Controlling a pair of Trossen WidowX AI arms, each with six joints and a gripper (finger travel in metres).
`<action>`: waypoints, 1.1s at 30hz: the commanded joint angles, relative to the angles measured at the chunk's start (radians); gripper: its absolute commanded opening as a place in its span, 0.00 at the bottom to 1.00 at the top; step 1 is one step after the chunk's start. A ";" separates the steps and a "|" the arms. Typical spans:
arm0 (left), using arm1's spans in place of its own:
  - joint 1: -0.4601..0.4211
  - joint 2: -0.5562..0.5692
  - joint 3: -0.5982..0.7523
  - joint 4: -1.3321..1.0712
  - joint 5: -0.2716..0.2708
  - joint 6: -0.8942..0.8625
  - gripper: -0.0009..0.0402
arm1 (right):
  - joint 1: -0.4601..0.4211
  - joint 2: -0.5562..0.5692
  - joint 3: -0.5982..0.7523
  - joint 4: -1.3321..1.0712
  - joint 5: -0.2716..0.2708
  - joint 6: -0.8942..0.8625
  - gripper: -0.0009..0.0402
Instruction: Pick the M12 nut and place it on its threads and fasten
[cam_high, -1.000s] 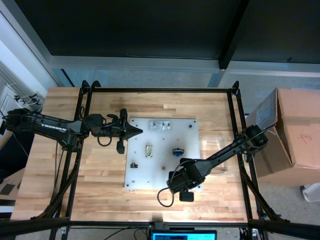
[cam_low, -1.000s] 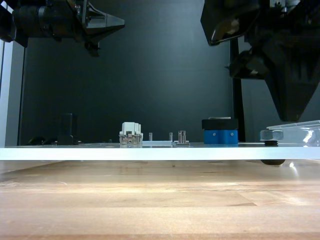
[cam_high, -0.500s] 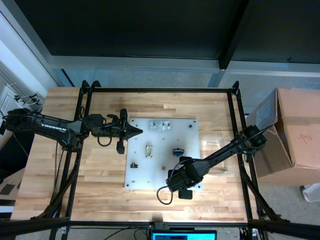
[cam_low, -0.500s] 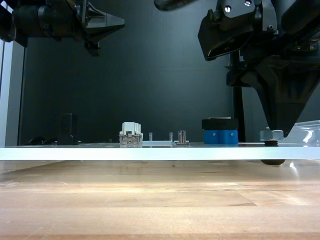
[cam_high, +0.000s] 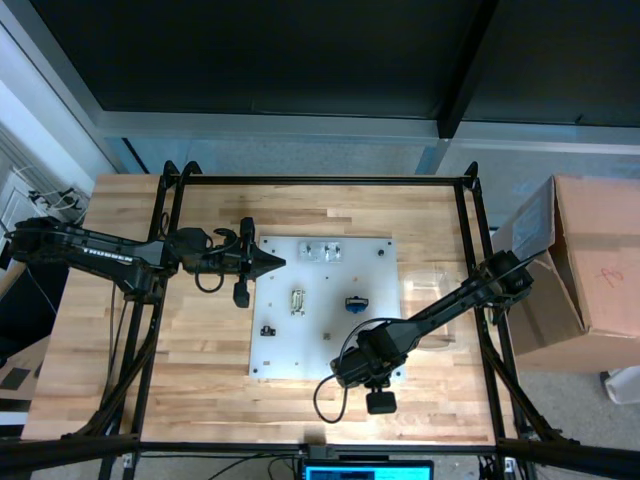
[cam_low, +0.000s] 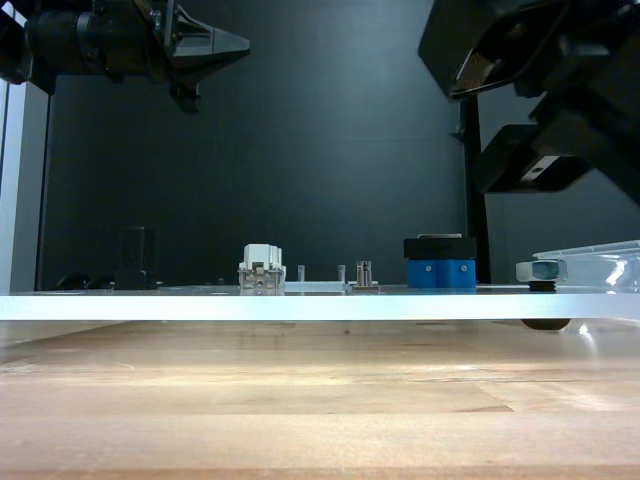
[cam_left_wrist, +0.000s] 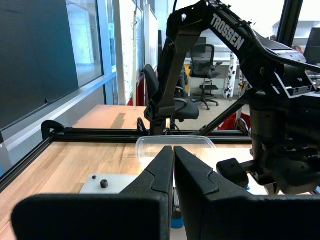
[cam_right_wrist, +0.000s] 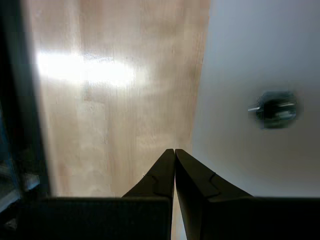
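The silver nut (cam_low: 541, 270) sits on its stud (cam_low: 543, 286), so nothing holds it. The right claw (cam_right_wrist: 175, 150) hangs near it, pinched shut and empty. The left claw (cam_left_wrist: 173, 149), pinched shut too, hangs by the board's (cam_high: 300, 345) left edge.

The nut (cam_low: 541, 270) sits on its stud (cam_low: 541, 286) at the board's (cam_high: 285, 350) near right. The right tool (cam_right_wrist: 174, 150) hangs above the near edge, close by; the left tool (cam_high: 278, 263) over the far left edge.
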 joint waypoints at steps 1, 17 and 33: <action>0.000 0.000 0.000 0.000 0.000 0.000 0.02 | -0.001 -0.007 0.000 -0.023 0.106 0.030 0.02; 0.000 0.000 0.000 0.000 0.000 0.000 0.02 | -0.004 -0.025 -0.001 -0.037 0.303 0.053 0.02; 0.000 0.000 0.000 0.000 0.000 0.000 0.02 | -0.003 -0.034 -0.022 -0.006 0.015 -0.022 0.02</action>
